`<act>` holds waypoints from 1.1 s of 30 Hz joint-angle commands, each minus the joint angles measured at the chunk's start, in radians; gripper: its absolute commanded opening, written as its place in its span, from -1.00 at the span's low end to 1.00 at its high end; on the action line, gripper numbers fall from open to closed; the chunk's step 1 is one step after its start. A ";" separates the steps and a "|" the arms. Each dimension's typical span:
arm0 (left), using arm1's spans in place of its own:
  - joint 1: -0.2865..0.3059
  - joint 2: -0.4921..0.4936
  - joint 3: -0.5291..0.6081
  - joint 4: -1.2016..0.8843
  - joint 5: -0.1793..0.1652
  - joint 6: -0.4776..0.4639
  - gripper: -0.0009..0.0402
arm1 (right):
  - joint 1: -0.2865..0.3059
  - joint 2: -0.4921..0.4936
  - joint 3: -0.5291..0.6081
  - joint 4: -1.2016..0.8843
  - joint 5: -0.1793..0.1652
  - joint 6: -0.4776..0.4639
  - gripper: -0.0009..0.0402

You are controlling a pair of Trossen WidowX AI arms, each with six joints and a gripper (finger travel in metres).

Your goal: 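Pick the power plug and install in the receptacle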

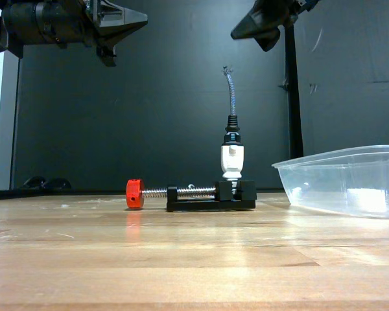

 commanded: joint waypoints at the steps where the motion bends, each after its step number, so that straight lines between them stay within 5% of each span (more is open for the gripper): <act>1: 0.000 0.000 0.000 0.000 0.000 0.000 -0.96 | -0.021 -0.050 -0.087 0.163 -0.002 0.000 -0.96; 5: 0.000 0.000 0.000 0.001 0.000 0.000 -0.96 | -0.040 -0.097 -0.188 0.339 -0.004 -0.002 -0.96; 10: 0.000 0.000 0.000 0.001 0.000 0.000 -0.96 | -0.060 -0.142 -0.295 0.533 -0.056 0.009 -0.96; 23: 0.000 0.000 0.000 0.001 0.000 0.000 -0.96 | -0.063 -0.258 -0.467 0.702 -0.052 0.010 -0.96; 33: 0.000 0.000 0.000 0.001 0.000 0.000 -0.96 | -0.063 -0.277 -0.492 0.753 -0.047 0.009 -0.96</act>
